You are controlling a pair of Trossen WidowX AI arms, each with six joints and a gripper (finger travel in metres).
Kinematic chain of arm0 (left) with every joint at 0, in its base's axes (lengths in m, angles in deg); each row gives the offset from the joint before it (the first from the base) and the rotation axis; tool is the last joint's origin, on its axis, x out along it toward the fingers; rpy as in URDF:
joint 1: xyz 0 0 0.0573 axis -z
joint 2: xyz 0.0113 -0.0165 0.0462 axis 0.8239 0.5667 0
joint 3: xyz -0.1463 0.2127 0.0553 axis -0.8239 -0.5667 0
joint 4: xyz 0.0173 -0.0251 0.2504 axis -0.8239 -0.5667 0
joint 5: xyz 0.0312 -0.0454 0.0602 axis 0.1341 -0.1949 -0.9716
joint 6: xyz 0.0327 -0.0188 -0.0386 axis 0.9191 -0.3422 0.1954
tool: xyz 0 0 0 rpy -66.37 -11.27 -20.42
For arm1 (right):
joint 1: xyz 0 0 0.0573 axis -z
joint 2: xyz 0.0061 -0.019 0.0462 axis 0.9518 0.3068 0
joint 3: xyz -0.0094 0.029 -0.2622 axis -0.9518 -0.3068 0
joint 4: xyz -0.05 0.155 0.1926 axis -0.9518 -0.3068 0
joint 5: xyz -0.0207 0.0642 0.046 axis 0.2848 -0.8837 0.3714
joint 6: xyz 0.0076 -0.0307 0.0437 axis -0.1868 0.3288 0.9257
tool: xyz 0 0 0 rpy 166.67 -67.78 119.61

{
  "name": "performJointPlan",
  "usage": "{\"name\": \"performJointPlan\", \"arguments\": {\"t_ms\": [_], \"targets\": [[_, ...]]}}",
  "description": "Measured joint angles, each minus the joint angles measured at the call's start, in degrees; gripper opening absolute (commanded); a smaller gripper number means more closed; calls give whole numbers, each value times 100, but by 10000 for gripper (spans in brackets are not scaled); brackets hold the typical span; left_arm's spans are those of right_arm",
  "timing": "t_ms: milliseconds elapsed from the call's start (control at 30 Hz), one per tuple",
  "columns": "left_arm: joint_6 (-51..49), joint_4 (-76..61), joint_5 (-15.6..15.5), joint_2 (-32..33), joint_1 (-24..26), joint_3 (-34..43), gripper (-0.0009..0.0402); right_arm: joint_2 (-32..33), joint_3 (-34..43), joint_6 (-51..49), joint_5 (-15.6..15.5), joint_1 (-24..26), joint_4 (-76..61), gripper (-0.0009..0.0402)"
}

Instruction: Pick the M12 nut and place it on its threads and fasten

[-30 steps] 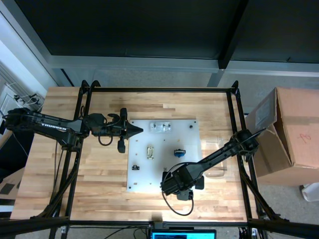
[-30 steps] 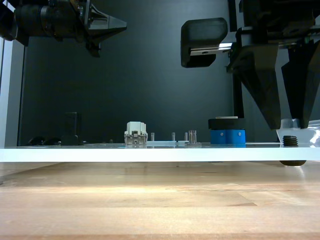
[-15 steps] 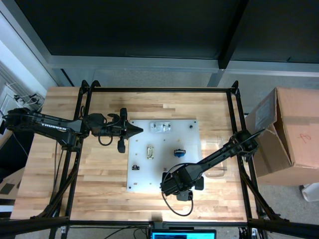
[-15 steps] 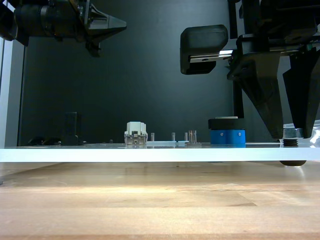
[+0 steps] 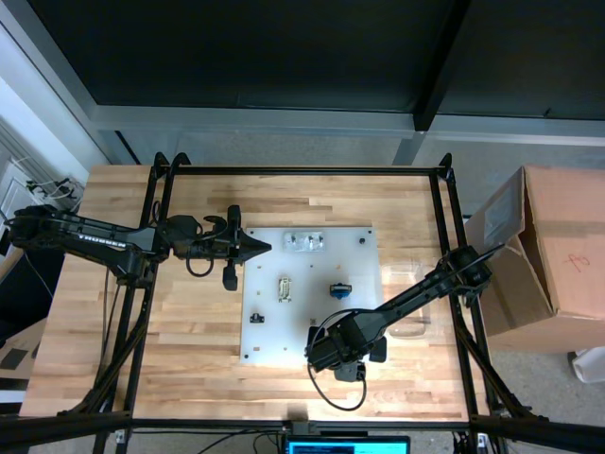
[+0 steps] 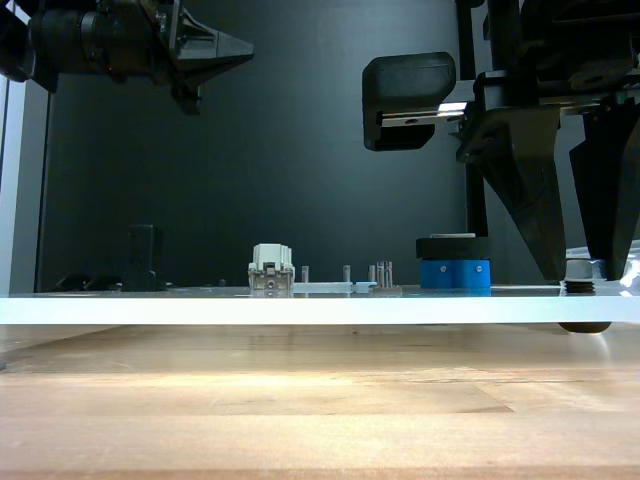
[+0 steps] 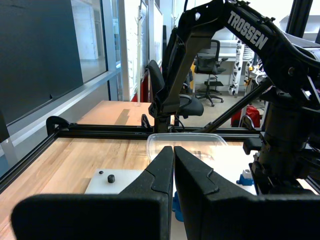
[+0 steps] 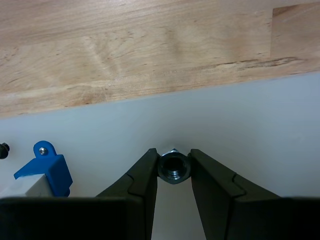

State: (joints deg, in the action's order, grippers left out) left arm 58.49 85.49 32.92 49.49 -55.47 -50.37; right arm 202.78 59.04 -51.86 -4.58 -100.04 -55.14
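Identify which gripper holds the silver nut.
The right gripper, at the board's near right edge, fingers closed on the nut atop its stud; the left gripper hangs shut, empty, above the board's left edge.

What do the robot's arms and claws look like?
Both arms are black. The left arm has white TROSSEN letters, and so does the right arm. The left claw, near the board's far left corner, and the right claw, low over its near right edge, have two pointy black fingers. A black cable loops by each wrist.
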Motion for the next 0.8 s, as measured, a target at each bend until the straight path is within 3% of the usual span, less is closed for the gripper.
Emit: {"name": "performJointPlan", "arguments": {"t_ms": [233,600,800], "targets": [[0,-2,0,-2,0,0,0,7,-4,352,4,2,15,35],[2,-2,0,0,0,0,0,4,-7,3042,9,17,33,35],[2,-2,0,0,0,0,0,-11,-13,3814,4,31,28,35]]}}
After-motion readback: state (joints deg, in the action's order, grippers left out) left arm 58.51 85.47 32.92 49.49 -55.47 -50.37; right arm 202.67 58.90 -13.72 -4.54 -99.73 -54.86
